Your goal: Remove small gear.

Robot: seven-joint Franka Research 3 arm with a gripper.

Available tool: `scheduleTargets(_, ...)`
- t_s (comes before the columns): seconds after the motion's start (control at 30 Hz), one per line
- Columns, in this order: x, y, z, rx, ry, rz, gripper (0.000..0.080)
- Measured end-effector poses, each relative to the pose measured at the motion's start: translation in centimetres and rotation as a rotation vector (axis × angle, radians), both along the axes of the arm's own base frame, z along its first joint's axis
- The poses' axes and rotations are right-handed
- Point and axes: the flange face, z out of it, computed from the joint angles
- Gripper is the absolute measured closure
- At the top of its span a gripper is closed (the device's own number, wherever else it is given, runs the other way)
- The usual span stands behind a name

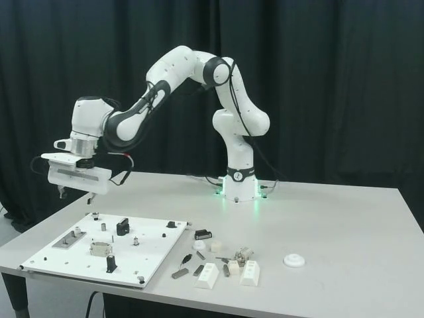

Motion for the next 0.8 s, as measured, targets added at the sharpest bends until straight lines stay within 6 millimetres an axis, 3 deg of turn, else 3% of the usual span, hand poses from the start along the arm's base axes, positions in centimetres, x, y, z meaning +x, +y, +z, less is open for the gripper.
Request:
scheduleTargets(0.33, -1.3, -3.6, -2.2, 0.064, 0.043, -0.006, 0.0003)
scheduleTargets(0.8, -0.6, -5.2, -5.7, 0.138, 0.088, -0.039, 0.0003)
